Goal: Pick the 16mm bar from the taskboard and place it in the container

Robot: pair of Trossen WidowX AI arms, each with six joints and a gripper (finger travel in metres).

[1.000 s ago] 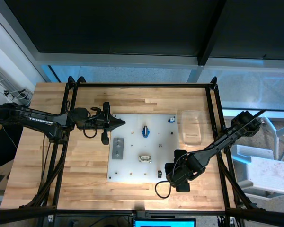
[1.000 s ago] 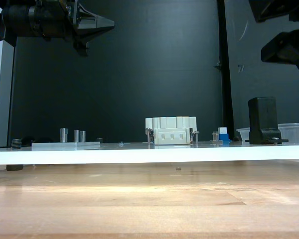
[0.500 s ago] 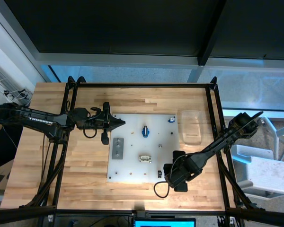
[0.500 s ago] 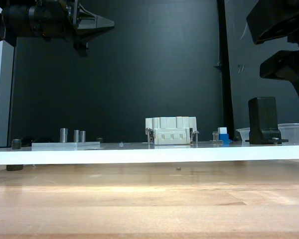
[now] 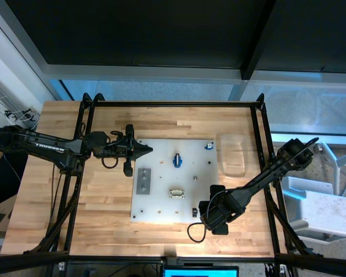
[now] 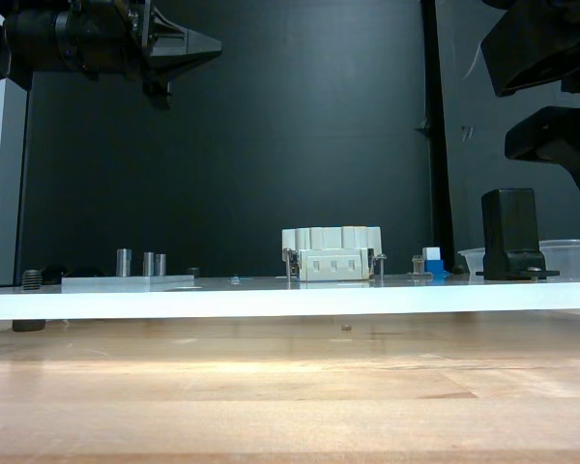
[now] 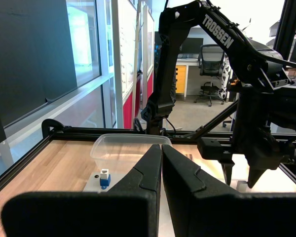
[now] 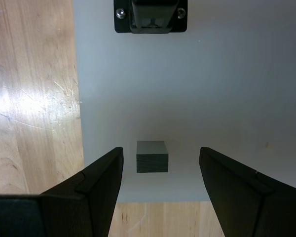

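Right hand [image 8: 161, 151] in the lower right of the high view, above the lower right corner of the white taskboard [image 5: 161, 193], pointing down at it. In the low view raised clearly over the board. Fingers [image 8: 103, 187] spread wide, gripping nothing.

Between them in the right wrist view, resting on the board, the 16mm bar [image 8: 152, 157]: small, grey, square-edged from this side, apart from both fingers and close to the board's edge. Beyond it on the same board a black part [image 8: 150, 16] with two screws, well apart from the bar. Near the board's left edge in the high view the grey metal block [image 5: 143, 180], far from the bar.

Left hand [image 7: 161, 160] in the upper left of the low view, high over the board's left edge, held level, fingers pressed together with only a thin slit between.

Container [image 5: 233, 156], a clear tray, on the wooden tabletop [image 5: 104, 196] just beside the board's upper right corner in the high view.
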